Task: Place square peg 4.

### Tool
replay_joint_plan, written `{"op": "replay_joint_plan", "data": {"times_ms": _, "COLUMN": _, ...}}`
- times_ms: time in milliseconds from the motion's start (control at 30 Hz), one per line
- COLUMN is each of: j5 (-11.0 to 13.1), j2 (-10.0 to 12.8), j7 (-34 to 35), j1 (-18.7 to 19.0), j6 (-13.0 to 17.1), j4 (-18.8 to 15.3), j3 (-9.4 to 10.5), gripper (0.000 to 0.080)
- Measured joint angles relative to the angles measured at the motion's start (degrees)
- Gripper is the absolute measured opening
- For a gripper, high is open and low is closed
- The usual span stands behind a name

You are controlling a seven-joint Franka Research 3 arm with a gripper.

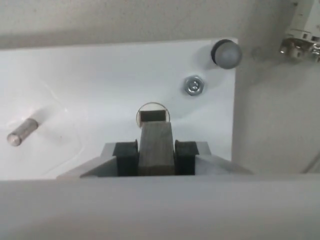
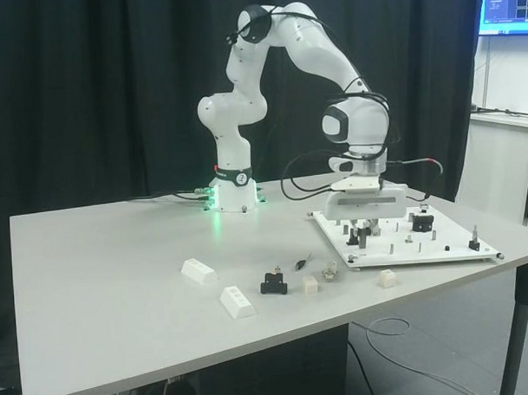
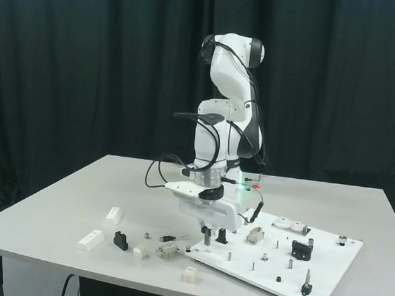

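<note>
On the grey table (image 2: 101, 255), seen from the first room camera, two white blocks (image 2: 217, 286) lie toward the left, with a small black part (image 2: 272, 286) and a few loose pieces between them and the white board (image 2: 461, 253). The white Franka arm (image 2: 280, 41) reaches out from its base and hangs its gripper (image 2: 362, 236) low over the board's near-left corner.

The wrist camera shows the gripper (image 1: 156, 157) closed on the square peg (image 1: 156, 149), the two black pads (image 1: 126, 156) pressing its opposite faces. The peg stands upright, and its lower end sits right at a square hole (image 1: 152, 116), which is ringed by a faint circle in the board. Whether the tip has entered the hole cannot be told. Also on the board are a grey round pin (image 1: 22, 131) lying well to one side, a hex nut (image 1: 193, 85), and a black rubber foot (image 1: 226, 54) at the corner.

The risk from here is probably a jam. If the peg's flat sides are turned slightly against the hole's, or its tip rests on the rim, pushing down could wedge it or slide it in the pads. Letting go early could leave it leaning or tipped onto the board.
</note>
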Motion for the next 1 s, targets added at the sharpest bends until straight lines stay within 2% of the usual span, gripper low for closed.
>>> {"op": "replay_joint_plan", "data": {"times_ms": 333, "j5": -0.1, "j2": -1.01, "j7": 0.0, "j1": 0.0, "j6": -0.87, "j4": 0.0, "j3": -0.21, "gripper": 0.0153}}
{"op": "replay_joint_plan", "data": {"times_ms": 800, "j5": -0.21, "j2": -1.2, "j7": 0.0, "j1": 0.0, "j6": -0.87, "j4": 0.01, "j3": -0.22, "gripper": 0.0153}}
{"op": "replay_joint_plan", "data": {"times_ms": 1000, "j5": -1.26, "j2": -1.3, "j7": 0.0, "j1": 0.0, "j6": -0.87, "j4": 0.1, "j3": -0.65, "gripper": 0.0153}}
